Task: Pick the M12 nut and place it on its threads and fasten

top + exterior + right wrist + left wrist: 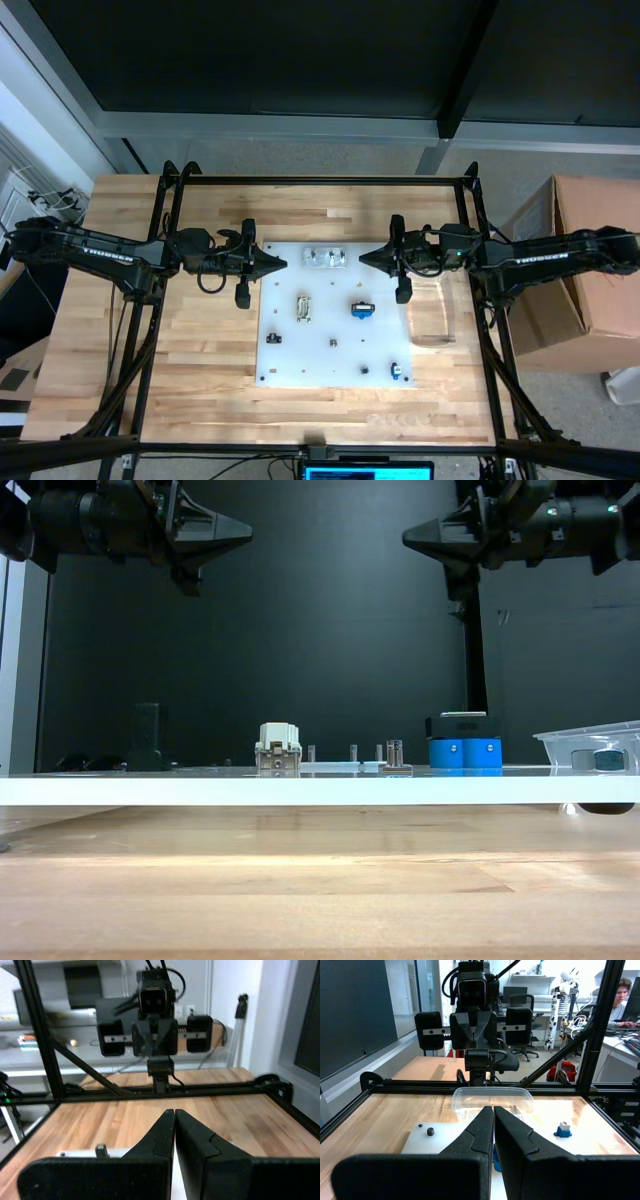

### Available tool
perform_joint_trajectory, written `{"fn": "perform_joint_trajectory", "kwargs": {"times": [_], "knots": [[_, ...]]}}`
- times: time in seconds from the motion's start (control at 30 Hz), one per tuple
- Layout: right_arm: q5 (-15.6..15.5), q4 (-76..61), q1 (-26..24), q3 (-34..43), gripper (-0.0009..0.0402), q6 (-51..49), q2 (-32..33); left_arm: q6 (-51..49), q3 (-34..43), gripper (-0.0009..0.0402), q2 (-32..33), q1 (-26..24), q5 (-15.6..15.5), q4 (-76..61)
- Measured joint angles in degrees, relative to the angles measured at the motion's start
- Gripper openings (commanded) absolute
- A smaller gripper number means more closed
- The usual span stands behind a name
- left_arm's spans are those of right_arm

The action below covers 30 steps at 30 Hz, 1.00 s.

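Reading left tool (493, 1110) as closed tight with nothing in the grip. Parked high above the board (300, 355), over its far left part. Same for right tool (174, 1111): closed on nothing, high over the board's far right part, aimed inward.

Looking for the nut (605, 751): probably the pale cap on top of the stud (606, 765) at the board's near right edge, so on its stud, but hard to call from the low view alone. Can't tell how far down the ribs. Not spotting any silver piece in the tray (432, 343) at the board's right edge from the high view. Not held by either tool.

Judging pick and place as likely done; fastening unverified.

Risks from here:
- Sitting on the top rib only, or cross-threaded → tilting, or rolling off the board onto the counter (200, 370) at any bump. Cause: too few turns or a skewed start.
- Descending with a closed tool → knocking the nut sideways. Need to open first.
- Approaching from the board's right edge → clipping the tray wall near the stud.
- Long drop from that height above the board → small aim error, landing on top of the stud instead of around the nut.

Suggest a close seating check before calling it fastened.
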Motion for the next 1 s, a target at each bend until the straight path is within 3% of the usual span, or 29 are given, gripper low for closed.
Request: {"fn": "perform_joint_trajectory", "kwargs": {"times": [0.23, 1.0], "knots": [[1.16, 2.71, 0.02, 2.73, 0.0, 0.17, 4.11, 0.02, 0.0, 0.0, 0.0, 0.02, -0.02, 0.0], [1.05, 1.27, 0.04, 3.37, 0.0, 0.76, 3.87, 0.0, 0.0, 0.0, 0.0, 0.02, -0.02, -0.02]]}}
